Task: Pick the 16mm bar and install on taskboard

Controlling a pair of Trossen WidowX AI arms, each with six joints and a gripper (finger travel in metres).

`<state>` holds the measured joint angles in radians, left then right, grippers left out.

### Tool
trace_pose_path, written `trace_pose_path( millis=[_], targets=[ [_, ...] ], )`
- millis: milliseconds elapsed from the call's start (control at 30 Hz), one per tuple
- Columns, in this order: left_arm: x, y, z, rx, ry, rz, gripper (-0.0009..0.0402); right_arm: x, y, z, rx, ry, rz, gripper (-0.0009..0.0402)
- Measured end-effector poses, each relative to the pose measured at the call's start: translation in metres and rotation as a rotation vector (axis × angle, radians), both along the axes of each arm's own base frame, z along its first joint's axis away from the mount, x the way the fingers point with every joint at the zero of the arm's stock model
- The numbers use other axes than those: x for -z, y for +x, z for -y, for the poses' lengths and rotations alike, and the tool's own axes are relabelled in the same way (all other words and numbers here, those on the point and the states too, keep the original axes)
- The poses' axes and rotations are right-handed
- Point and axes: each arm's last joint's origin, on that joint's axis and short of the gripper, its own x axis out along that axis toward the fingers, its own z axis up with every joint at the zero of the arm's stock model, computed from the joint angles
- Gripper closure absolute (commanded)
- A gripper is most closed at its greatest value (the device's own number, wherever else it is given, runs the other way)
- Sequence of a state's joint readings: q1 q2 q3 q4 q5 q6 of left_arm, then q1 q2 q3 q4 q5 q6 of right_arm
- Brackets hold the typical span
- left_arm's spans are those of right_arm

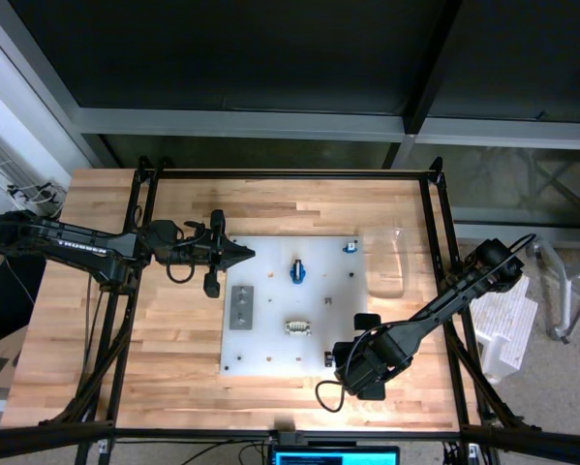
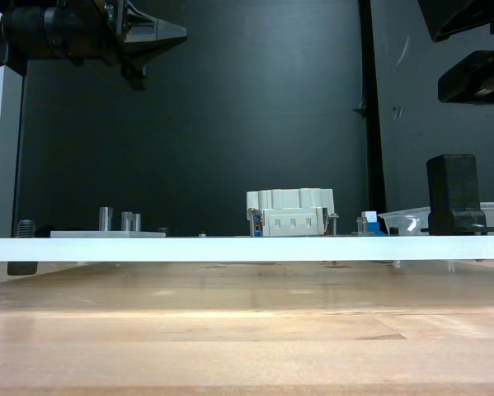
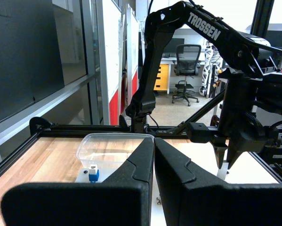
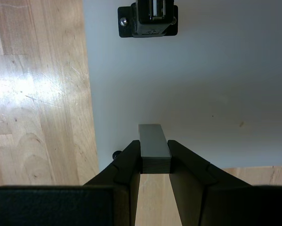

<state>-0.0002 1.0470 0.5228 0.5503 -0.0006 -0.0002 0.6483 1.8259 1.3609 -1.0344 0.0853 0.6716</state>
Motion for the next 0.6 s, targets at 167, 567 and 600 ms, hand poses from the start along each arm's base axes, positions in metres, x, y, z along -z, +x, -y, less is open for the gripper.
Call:
trace_pose_path(
  millis=[167, 567, 600],
  targets=[
    [0.0, 0.0, 0.0, 0.0, 0.0, 0.0, 0.0393, 0.003, -0.001, 0.0, -0.005, 0.001, 0.003, 0.0391],
    [0.0, 0.0, 0.0, 0.0, 0.0, 0.0, 0.0393, 0.019, -0.002, 0.001, -0.009, 0.018, 0.018, 0.0391],
    [0.0, 0.0, 0.0, 0.0, 0.0, 0.0, 0.0393, 0.02, -0.002, 0.002, -0.009, 0.019, 0.018, 0.0391]
  ],
)
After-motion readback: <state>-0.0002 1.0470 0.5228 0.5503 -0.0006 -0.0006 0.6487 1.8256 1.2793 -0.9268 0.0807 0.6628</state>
